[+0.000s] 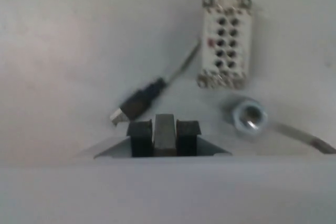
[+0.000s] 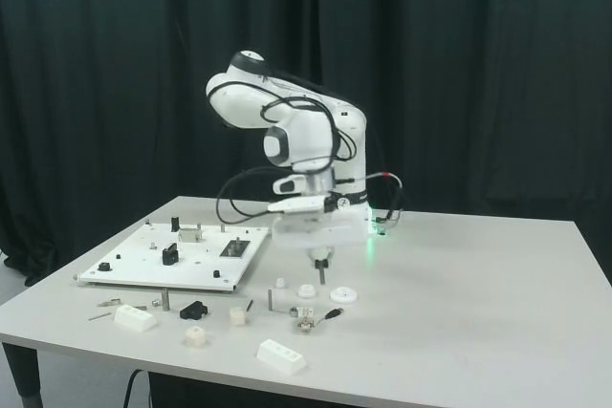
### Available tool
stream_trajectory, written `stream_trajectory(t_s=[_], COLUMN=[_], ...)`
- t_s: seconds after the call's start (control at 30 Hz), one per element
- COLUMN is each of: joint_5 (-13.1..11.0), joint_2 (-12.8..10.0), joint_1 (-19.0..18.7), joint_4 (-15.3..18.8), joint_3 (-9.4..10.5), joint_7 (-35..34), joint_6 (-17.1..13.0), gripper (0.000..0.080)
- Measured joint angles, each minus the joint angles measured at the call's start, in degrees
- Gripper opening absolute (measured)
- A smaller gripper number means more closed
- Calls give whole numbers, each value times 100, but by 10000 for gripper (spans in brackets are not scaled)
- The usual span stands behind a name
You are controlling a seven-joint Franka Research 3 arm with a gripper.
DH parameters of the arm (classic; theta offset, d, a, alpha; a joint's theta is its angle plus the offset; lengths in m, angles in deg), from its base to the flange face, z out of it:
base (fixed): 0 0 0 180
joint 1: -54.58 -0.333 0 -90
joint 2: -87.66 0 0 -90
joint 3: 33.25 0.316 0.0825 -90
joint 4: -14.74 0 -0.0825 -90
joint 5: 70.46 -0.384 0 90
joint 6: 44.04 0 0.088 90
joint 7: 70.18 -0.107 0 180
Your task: Place square peg 4.
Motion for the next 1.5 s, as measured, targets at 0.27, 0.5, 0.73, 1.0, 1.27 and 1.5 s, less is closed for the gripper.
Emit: stream_trajectory(t_s=[0.27,0.5,0.73,1.0,1.27,1.5], joint_5=[140,178,217,348,444,568], joint_2=[-47,-46,-45,-36,35,160], joint_1=[-802,-1217,-1433,-1559,-1632,-1666], joint_4=[-407,-624,-720,-759,-808,-850], joint_3=[-390,-510,-553,-669,-750,-800], joint_7=[-308,-485,-592,-692,-751,-776], joint_6=[30,218,361,365,358,356], gripper=[92,92,92,92,92,92])
